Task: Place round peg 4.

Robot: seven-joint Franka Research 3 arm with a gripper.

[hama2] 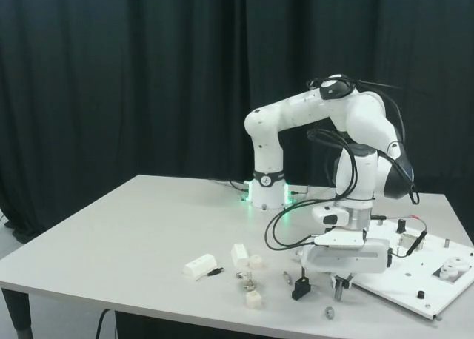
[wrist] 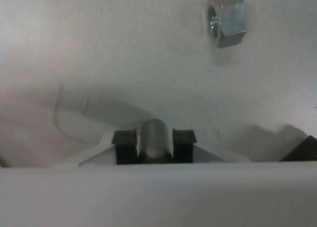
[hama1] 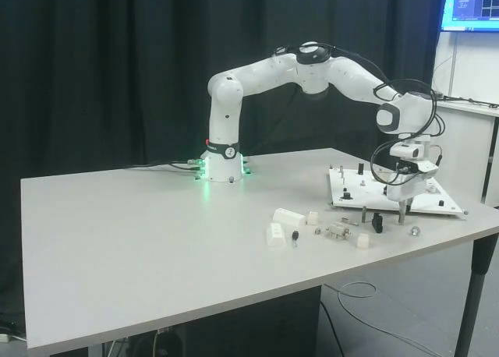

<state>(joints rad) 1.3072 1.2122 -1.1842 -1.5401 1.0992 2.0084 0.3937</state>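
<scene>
Metal against matt grey and glossy white.

The peg (wrist: 154, 138) looks like brushed metal, smooth with a dull sheen, and the black pads (wrist: 125, 143) that clamp it look like matt plastic or rubber. The nut (wrist: 227, 18), lying at 2 o'clock from the peg in the wrist view, is bright faceted metal. The table (hama1: 140, 232) has a smooth matt grey top. The arm (hama1: 265, 72) has glossy white plastic shells. The board (hama2: 415, 276) is smooth white. The curtain (hama2: 111, 72) is black cloth, hanging in folds.
</scene>
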